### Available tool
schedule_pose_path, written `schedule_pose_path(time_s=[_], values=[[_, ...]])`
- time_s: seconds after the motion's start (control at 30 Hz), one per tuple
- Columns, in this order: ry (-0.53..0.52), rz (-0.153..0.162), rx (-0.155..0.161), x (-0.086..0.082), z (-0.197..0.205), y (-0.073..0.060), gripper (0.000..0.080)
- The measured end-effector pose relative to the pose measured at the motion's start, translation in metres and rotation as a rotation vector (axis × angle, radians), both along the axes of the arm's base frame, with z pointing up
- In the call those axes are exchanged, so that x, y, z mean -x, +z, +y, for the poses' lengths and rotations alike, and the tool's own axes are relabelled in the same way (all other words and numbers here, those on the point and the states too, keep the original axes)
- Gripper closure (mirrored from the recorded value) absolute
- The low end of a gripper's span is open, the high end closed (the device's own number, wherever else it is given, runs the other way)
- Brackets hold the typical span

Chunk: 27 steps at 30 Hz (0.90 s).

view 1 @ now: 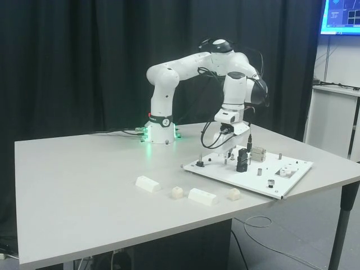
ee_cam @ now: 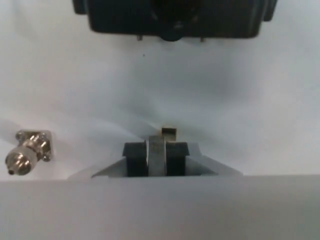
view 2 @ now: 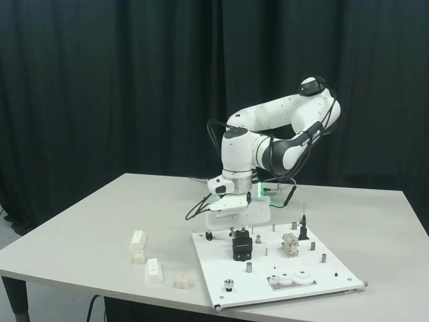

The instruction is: Insert square peg 2.

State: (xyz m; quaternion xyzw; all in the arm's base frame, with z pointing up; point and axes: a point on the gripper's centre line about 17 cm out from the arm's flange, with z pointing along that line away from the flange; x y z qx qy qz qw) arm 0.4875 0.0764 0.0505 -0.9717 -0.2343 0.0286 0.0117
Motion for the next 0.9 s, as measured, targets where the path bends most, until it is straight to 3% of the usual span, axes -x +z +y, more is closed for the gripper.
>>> schedule_pose_path(time_s=[0.5, 0.9], values=[[-0.009, 0.0, 0.003, 0.0004, 0.0002, -0.003, 0.0725], [-0.03, -0.018, 0.002, -0.0045, 0.0007, -0.0019, 0.0725]])
